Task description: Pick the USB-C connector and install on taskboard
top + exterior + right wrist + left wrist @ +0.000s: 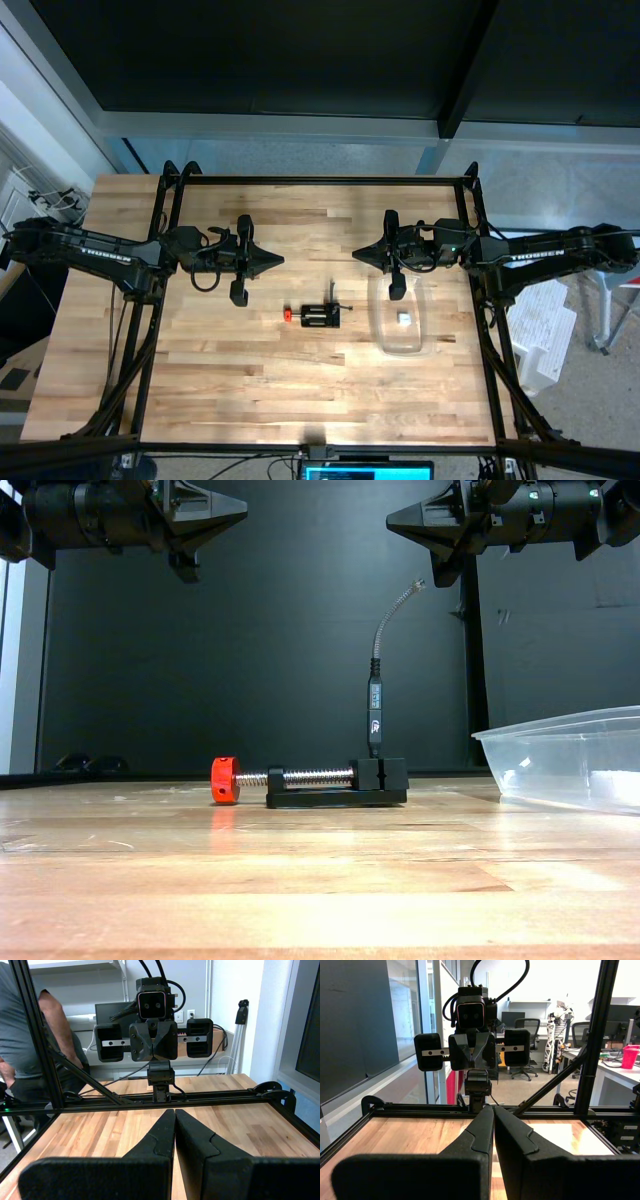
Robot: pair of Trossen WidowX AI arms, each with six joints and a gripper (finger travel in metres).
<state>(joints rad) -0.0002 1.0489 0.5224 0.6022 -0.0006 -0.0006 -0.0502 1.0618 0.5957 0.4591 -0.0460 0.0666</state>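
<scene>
The taskboard [318,316] is a small black block with an orange-red knob [225,780], lying mid-table. The USB-C connector [374,712] stands upright in the block's right end, with a short braided cable stub curving up from it; from above it shows as a thin sliver [333,291]. My left gripper [280,261] hovers high, left of and behind the block, shut and holding nothing [493,1110]. My right gripper [356,255] hovers high on the opposite side, facing it, also shut and holding nothing [175,1112]. Neither touches the block.
A clear plastic tray [385,335] sits right of the block under the right arm, with a small white cube [403,318] inside. A black metal frame [320,181] borders the table. A laptop edge [365,468] shows at the near side.
</scene>
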